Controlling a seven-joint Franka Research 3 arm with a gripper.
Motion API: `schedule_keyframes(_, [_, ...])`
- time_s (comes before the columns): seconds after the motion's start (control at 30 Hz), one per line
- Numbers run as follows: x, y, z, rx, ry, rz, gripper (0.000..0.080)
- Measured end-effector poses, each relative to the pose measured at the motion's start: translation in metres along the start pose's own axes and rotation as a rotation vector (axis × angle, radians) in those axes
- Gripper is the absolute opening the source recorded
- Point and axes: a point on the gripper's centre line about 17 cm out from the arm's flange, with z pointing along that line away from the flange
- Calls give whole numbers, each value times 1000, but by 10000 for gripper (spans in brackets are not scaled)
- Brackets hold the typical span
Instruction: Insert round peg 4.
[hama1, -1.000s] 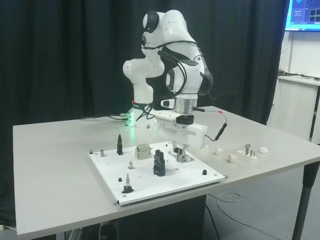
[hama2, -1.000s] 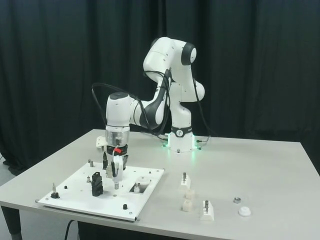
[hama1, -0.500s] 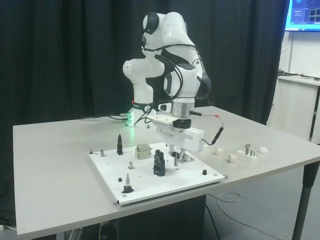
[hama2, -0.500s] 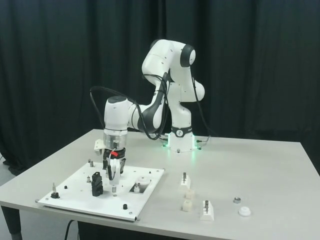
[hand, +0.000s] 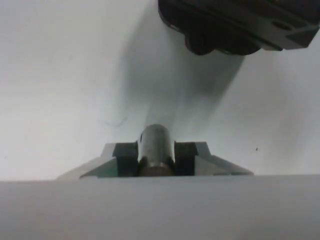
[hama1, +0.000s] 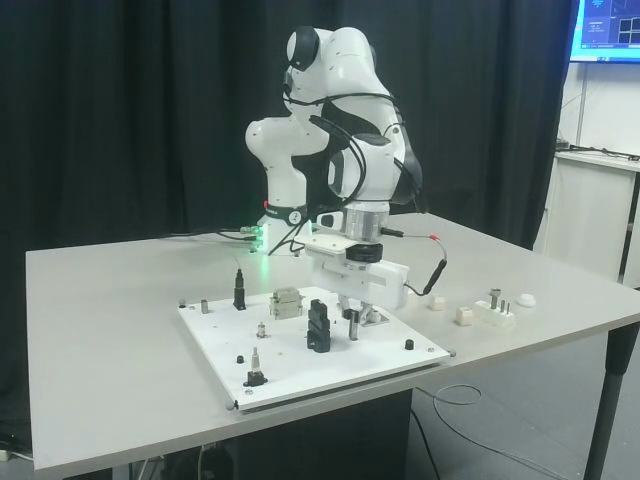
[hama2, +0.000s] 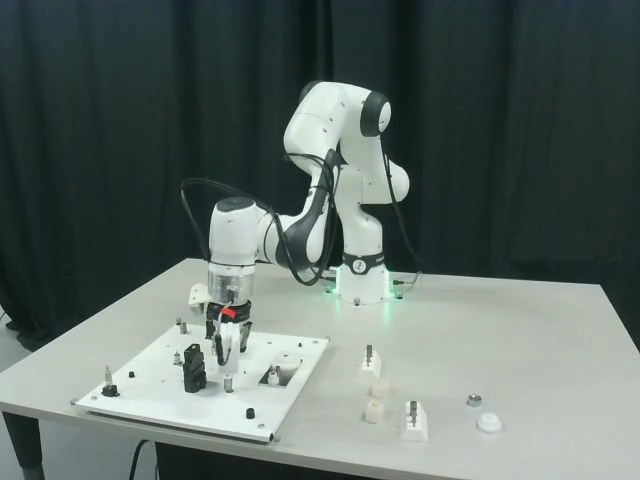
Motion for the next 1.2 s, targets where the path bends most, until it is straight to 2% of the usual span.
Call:
schedule_keyframes(0.37, [-1, -1, 2, 7, -6, 13, 149])
schedule_keyframes(0.8, [4, -4, 5, 18, 8, 15, 149])
schedule_keyframes(1.2, [4, -4, 5, 18, 6, 14, 149])
